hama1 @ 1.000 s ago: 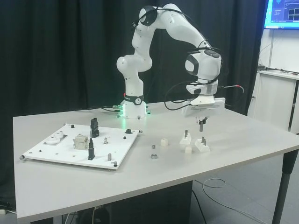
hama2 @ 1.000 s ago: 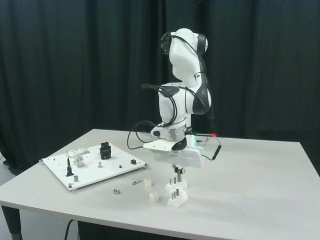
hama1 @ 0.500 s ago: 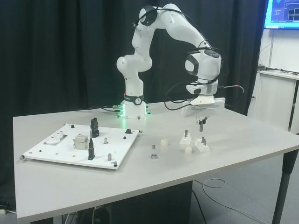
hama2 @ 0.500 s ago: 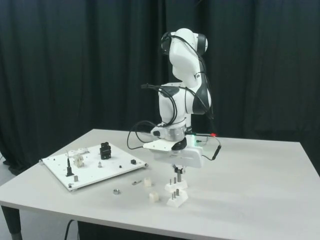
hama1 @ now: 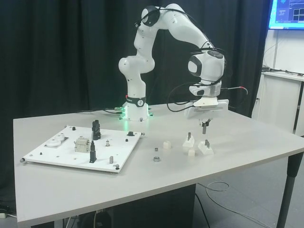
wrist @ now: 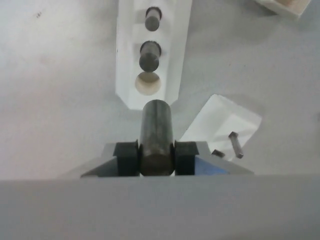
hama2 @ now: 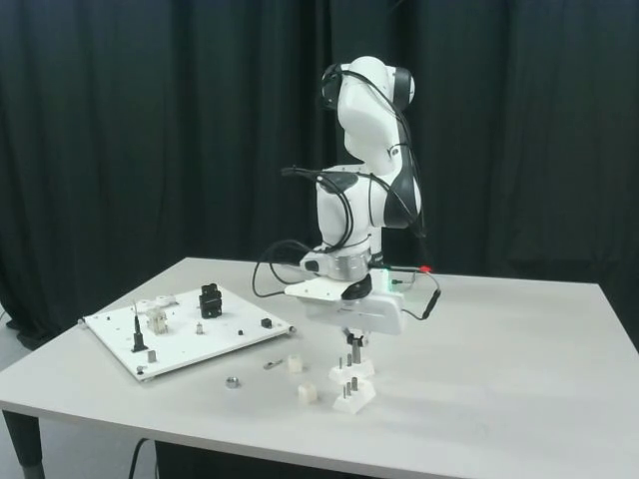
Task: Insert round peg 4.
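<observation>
Item: round peg 4 [wrist: 156, 137], a dark cylinder, is held upright between the two black fingertips [wrist: 126, 157] of the hand [wrist: 156, 159], which is clamped on its upper end; the peg's lower end is seen in the wrist view hanging above the grey counter [wrist: 60, 90], just short of the white peg holder [wrist: 129, 60] and near that holder's one vacant round hole [wrist: 148, 83]. Two shorter dark pegs [wrist: 149, 54] are seated in the same holder in line with the hole. A second white holder block [wrist: 220, 125] is set beside it, with a thin dark pin [wrist: 235, 144] visible on it. In the first room view the hand [hama1: 204, 124] is suspended above the two holders [hama1: 205, 148], clear of them, at the end of the white arm [hama1: 164, 28]. A small white cube [hama1: 167, 145] and a small dark ring [hama1: 155, 158] are laid on the counter near the holders. A white assembly board [hama1: 80, 147], carrying several black and white fittings, is placed well apart toward the other end of the counter. In the second room view the hand [hama2: 351, 342] is seen directly over the nearer holders [hama2: 352, 391], with the board [hama2: 185, 329] off to the side.
</observation>
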